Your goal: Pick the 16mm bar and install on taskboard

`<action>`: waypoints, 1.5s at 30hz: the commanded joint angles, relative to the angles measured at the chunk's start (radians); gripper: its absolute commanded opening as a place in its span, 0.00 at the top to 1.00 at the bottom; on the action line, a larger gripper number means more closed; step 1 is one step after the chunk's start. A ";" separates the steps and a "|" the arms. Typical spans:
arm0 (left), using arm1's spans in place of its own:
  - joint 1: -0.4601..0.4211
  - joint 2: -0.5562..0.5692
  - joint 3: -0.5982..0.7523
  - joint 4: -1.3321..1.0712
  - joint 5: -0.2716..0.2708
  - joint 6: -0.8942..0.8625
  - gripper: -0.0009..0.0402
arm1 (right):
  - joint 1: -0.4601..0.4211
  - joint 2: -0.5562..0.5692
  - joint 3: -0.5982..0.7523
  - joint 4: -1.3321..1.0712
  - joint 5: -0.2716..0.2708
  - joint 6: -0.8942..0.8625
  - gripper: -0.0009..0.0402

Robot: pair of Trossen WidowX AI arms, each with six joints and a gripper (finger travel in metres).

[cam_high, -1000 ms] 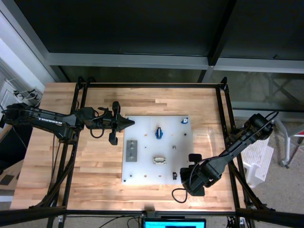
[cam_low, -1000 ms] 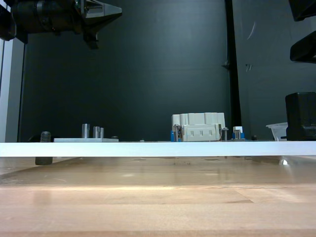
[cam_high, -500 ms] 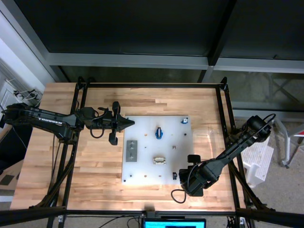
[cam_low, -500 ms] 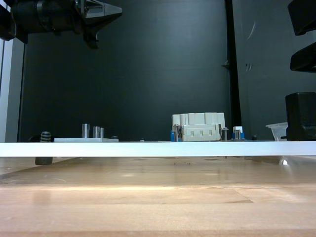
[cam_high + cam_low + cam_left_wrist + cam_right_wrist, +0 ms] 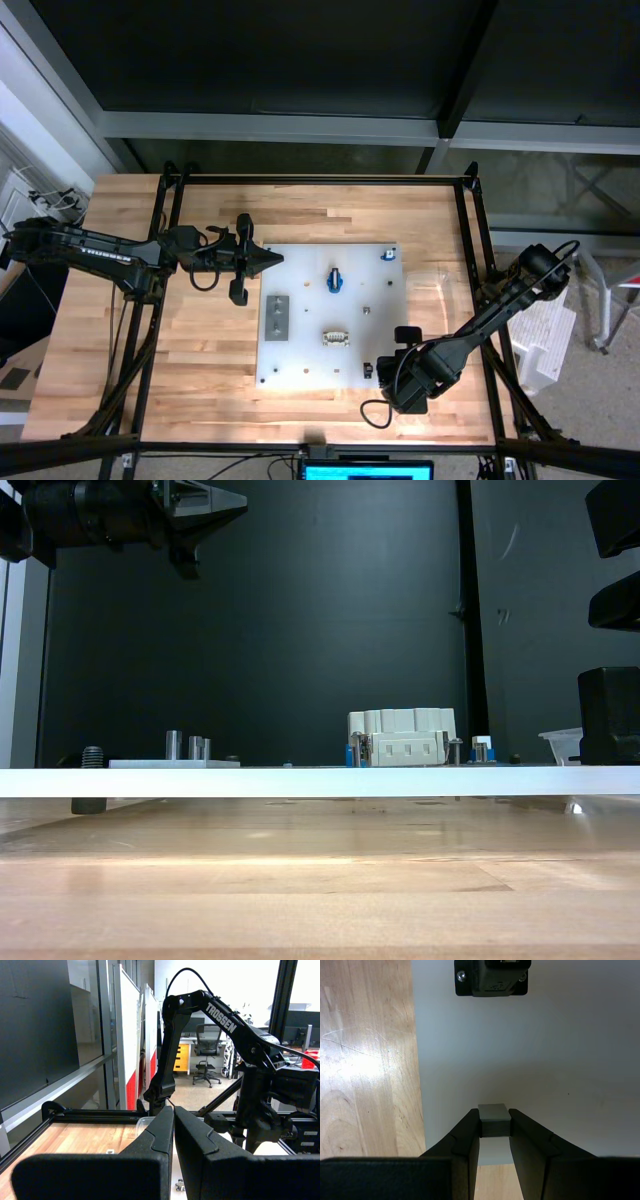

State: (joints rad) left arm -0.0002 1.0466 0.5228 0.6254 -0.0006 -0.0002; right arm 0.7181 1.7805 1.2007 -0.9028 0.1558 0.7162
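A short grey bar, the 16mm bar, is held clear of the board between the fingers of my right gripper, which is shut on it. It hangs over the near right corner of the white taskboard. From above, the right gripper shows by that corner, and the bar is hidden there. At table level its black fingers show at the far right, above the board. My left gripper is shut on nothing and hovers high over the board's far left edge, its pads pressed together.
On the board stand a grey plate with pegs, a beige connector, a blue part and a black block close to the right gripper. Black frame rails run along both sides of the table.
The right gripper, with the bar in it, has shifted slightly left and nearer by the board's near right corner. The left arm has not moved.
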 commanded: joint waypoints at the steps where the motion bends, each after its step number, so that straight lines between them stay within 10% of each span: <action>1: 0.000 0.000 0.000 0.000 0.000 0.000 0.98 | 0.000 -0.008 0.000 -0.003 -0.003 -0.001 0.70; 15: 0.000 0.000 0.000 0.000 0.000 0.000 0.98 | 0.000 -0.126 0.000 -0.052 -0.027 -0.027 0.34; 45: 0.000 0.000 0.000 0.000 0.000 0.000 0.98 | 0.000 -0.276 0.000 -0.133 -0.026 -0.029 0.46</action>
State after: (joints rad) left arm -0.0002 1.0466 0.5224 0.6254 -0.0006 -0.0002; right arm 0.7177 1.5043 1.2007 -1.0359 0.1280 0.6868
